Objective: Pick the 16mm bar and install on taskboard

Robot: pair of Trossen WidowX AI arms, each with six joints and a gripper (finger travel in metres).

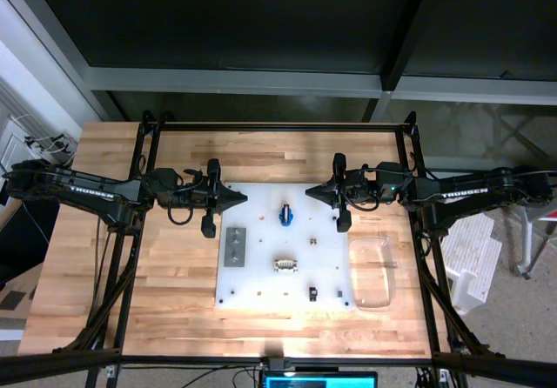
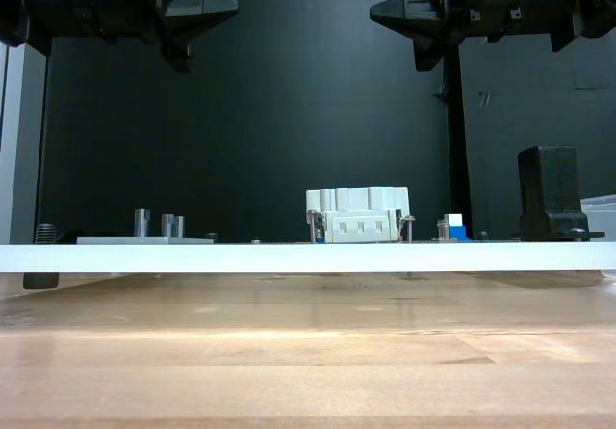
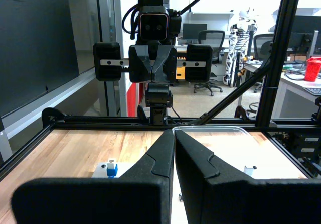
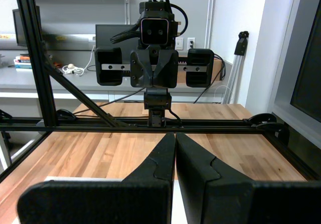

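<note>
I am watching the taskboard (image 1: 261,231) lying flat on the desk (image 1: 165,301), tray (image 1: 370,270) just beside its right edge; the bar I cannot pick out. Beyond, left gripper (image 1: 242,198) and right gripper (image 1: 309,194) are hovering above the board's far edge, tips facing, jaws closed and holding nothing.

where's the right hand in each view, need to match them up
High view: right hand above the taskboard's far right part, pointing left.
Low view: the hand high up at right, above the board.
Left wrist view: the hand straight across, facing the camera.
Right wrist view: the hand, shut, nearest the camera.
Shared landmark: the left hand, shut, facing it across the board.
</note>
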